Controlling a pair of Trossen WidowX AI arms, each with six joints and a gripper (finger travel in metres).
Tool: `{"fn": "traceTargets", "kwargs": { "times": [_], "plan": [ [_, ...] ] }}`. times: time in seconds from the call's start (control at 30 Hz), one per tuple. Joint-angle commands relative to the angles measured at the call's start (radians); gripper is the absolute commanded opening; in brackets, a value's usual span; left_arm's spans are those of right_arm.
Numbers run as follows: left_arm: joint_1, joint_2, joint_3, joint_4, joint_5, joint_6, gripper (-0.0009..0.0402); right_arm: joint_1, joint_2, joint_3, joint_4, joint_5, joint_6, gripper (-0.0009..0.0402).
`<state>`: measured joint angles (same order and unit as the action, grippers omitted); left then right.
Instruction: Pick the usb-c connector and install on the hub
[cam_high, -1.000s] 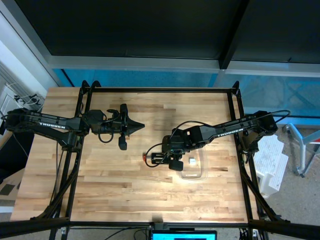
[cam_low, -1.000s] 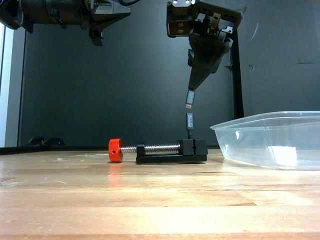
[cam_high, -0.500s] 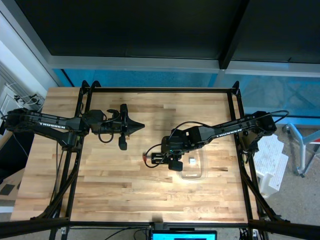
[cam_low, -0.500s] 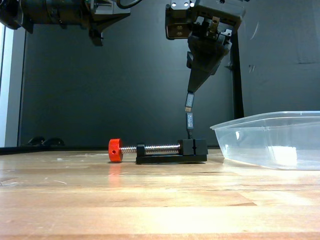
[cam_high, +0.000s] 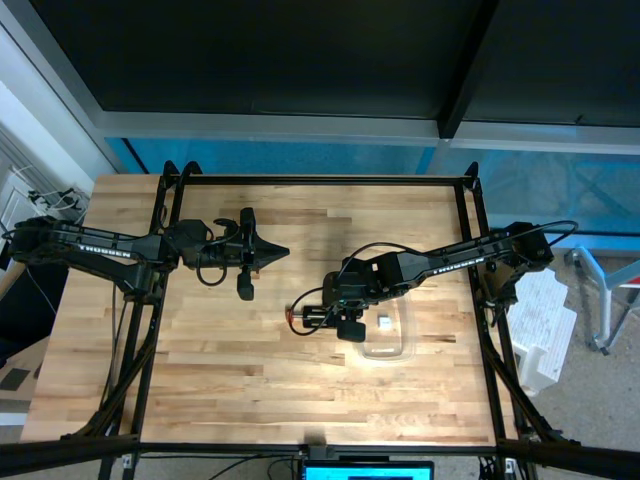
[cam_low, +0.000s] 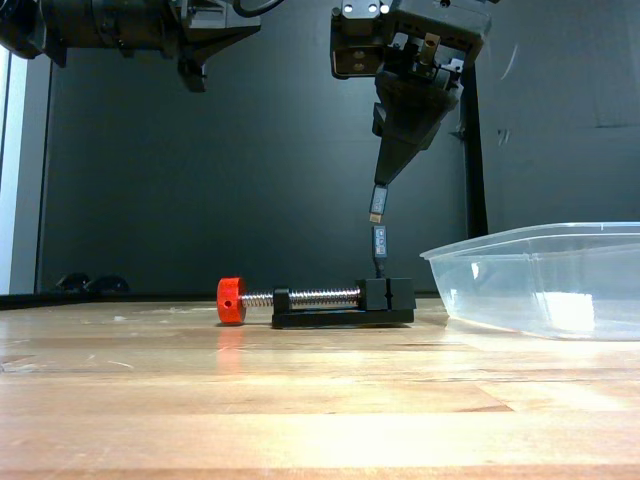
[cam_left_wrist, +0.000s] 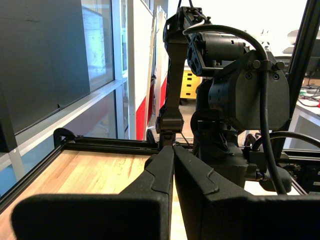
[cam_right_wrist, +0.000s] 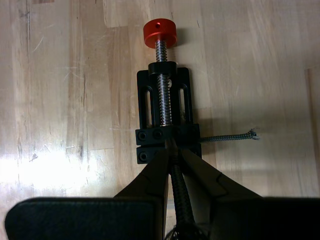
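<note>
The hub (cam_low: 340, 301) is a small black block with an orange-red tip (cam_low: 230, 300), lying on the wooden table with a thin stem (cam_low: 379, 248) standing up from it. My right gripper (cam_low: 379, 192) hangs straight above the stem, shut on the usb-c connector (cam_low: 377, 204). The connector points down, its end a sliver above the stem's top. In the right wrist view the fingers (cam_right_wrist: 159, 167) pinch the connector's braided lead (cam_right_wrist: 178, 192) over the hub (cam_right_wrist: 162, 116). In the high view the right gripper (cam_high: 340, 306) covers the hub's (cam_high: 306, 317) right end. My left gripper (cam_high: 276, 252) is parked high at the back left, shut and holding nothing.
A clear plastic tray (cam_low: 540, 280) stands just right of the hub, with a tiny white block (cam_high: 384, 322) inside. A short braided cable stub (cam_right_wrist: 231, 136) sticks out sideways from the hub. A black frame rail (cam_high: 320, 179) borders the table.
The right gripper has sunk slightly and edged left with the connector, narrowing the gap above the stem. The left arm has not moved.
</note>
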<state>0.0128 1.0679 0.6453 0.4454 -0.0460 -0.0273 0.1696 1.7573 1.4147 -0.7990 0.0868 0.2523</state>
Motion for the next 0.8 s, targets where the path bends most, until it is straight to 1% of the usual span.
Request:
{"fn": "traceTargets", "kwargs": {
  "times": [0.03,0.8],
  "plan": [
    [0.0,0.0,0.0,0.0,0.0,0.0,0.0,0.0,0.0,-0.001,0.001,0.0,0.001,0.0],
    [0.0,0.0,0.0,0.0,0.0,0.0,0.0,0.0,0.006,-0.013,0.005,0.0,0.002,0.0]
  ]
}}
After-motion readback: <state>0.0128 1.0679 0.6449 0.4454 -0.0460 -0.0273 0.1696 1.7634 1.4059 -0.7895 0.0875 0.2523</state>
